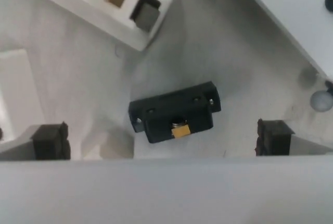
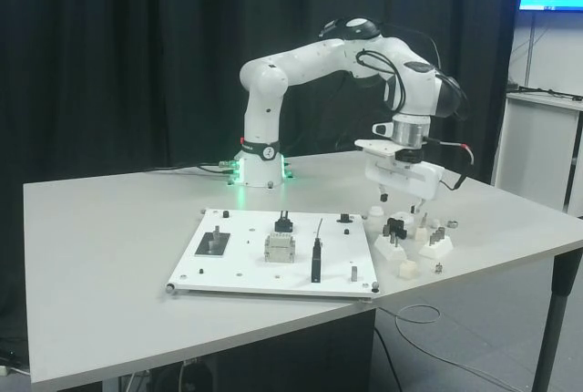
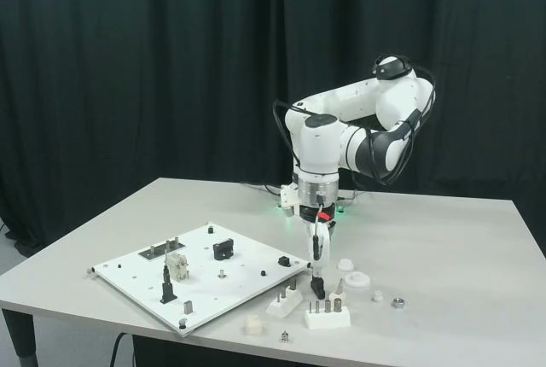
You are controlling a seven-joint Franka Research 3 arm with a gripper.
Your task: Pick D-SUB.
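Note:
The D-SUB [image 1: 174,112] is a black rectangular connector with a small metal pin on its front face. In the wrist view it lies tilted on the grey table. My gripper [image 1: 161,138] is open and hangs above it, with one black fingertip [image 1: 50,141] well off each end of the connector and neither touching it. In the first room view the gripper [image 2: 398,202] hovers just over the D-SUB [image 2: 396,226], which sits by a small white holder [image 2: 390,246]. In the second room view the gripper [image 3: 317,275] points straight down near the white board's corner.
A white assembly board [image 2: 246,264] with several mounted parts lies beside the gripper. A white holder block with square pockets [image 1: 112,0] stands close to the D-SUB. Small white parts [image 2: 409,269], a pin block [image 3: 327,316] and a nut [image 3: 397,303] sit nearby.

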